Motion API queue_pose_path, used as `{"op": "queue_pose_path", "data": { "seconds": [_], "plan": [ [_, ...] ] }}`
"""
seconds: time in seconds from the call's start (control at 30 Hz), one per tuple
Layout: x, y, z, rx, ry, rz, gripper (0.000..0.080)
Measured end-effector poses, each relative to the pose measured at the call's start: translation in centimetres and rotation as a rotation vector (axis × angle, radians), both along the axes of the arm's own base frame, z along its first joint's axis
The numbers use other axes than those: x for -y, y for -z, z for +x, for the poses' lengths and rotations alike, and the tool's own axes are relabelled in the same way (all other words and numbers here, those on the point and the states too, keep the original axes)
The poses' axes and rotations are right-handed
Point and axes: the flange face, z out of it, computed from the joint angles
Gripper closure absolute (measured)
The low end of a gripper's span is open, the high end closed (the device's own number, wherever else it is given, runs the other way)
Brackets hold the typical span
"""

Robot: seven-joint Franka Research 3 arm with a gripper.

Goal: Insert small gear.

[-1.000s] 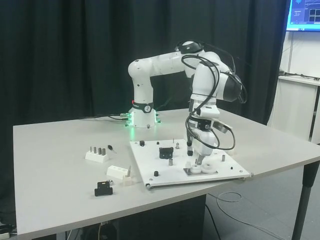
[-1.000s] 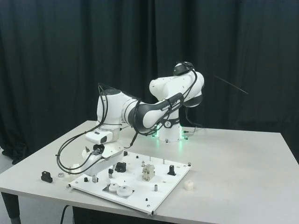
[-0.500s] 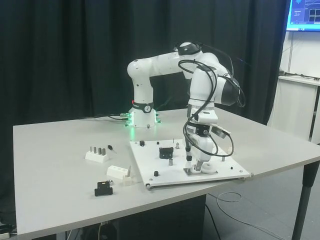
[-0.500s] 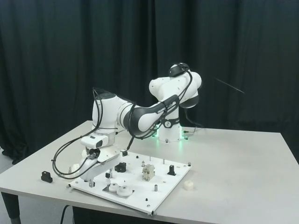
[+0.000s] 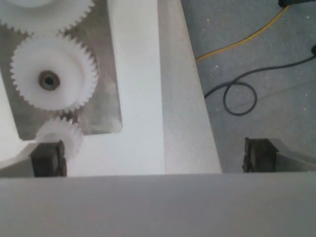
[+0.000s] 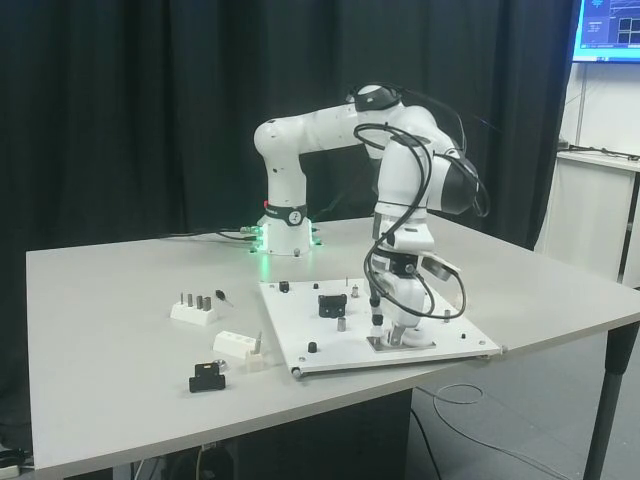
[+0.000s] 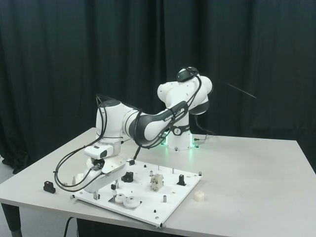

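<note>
- small gear sits at the lower left of the wrist view, its teeth meshed with the larger gear above it on the grey metal plate; i judge it already on its peg, since it lies flat and engaged.
- in the same view the gripper is spread wide: one black pad at the left edge just beside the small gear, the other far right, out past the table edge over the floor cables. nothing is pinched between them.
- first room view, centre right: the white arm bends down over the white board, its hand low at the gear plate near the board's front edge, which suits a release.
- second room view, lower left: the hand hovers just beside two white gears at the board's near corner; the small gear i cannot make out here.
</note>
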Motion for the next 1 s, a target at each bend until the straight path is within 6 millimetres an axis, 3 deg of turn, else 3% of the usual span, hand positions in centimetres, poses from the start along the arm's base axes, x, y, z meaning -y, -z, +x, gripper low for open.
{"op": "queue_pose_path", "data": {
  "seconds": [0.57,1.0],
  "plan": [
    [0.7,1.8,-0.2,-0.008,0.011,0.016,0.0003],
    [0.8,1.8,-0.2,-0.008,0.012,0.017,0.0003]
  ]
}}
